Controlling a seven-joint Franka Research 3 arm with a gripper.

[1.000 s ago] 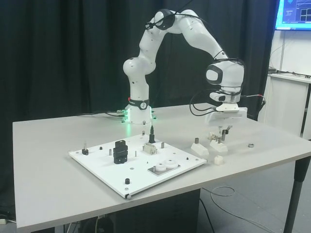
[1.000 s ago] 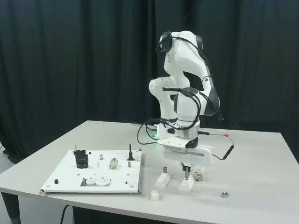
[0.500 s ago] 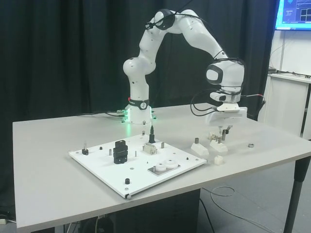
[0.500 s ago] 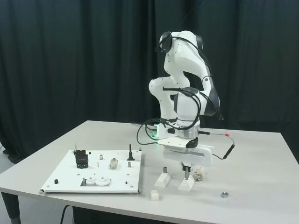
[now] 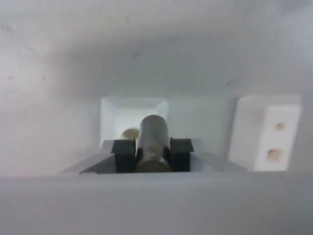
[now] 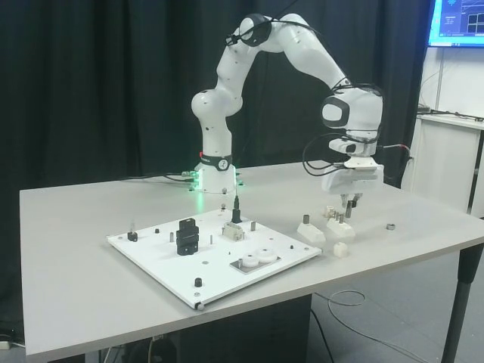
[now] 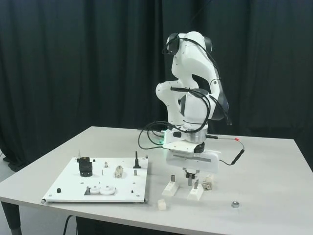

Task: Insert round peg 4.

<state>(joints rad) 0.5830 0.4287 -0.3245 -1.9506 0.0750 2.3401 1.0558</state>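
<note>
The end effector (image 7: 190, 178) hangs over the right part of the grey bench (image 7: 274, 176), its two black fingers (image 5: 125, 151) pinching the round peg (image 5: 153, 147) between them. In the wrist view the peg sits squarely in the grip, a grey cylinder seen end-on, pads tight on either side. Directly beneath it lies a white holder block (image 5: 133, 117), and the peg's lower end is clear of that block, hanging just above it.

In the second room view the peg (image 7: 189, 179) shows as a short grey stub below the fingers, with its white block (image 7: 195, 191) just beside and below, at about five o'clock from it. A second white holder (image 7: 169, 188) stands at nine o'clock from that block, with its own upright peg in it. A small white cube (image 7: 161, 204) rests nearer the front edge, at seven o'clock from the end effector. A small round ring (image 7: 235, 204) lies well apart at four o'clock. A pale block with holes (image 7: 209, 182) sits at three o'clock, just beside the end effector.

Over at nine o'clock, well apart, the white assembly board (image 7: 68, 188) carries a black clamp-like part (image 7: 85, 167), two white gears (image 7: 100, 190) and a tall black pin (image 7: 136, 160). The white arm (image 6: 302, 53) arches up and over from its base (image 6: 214, 178), where green lights glow.
</note>
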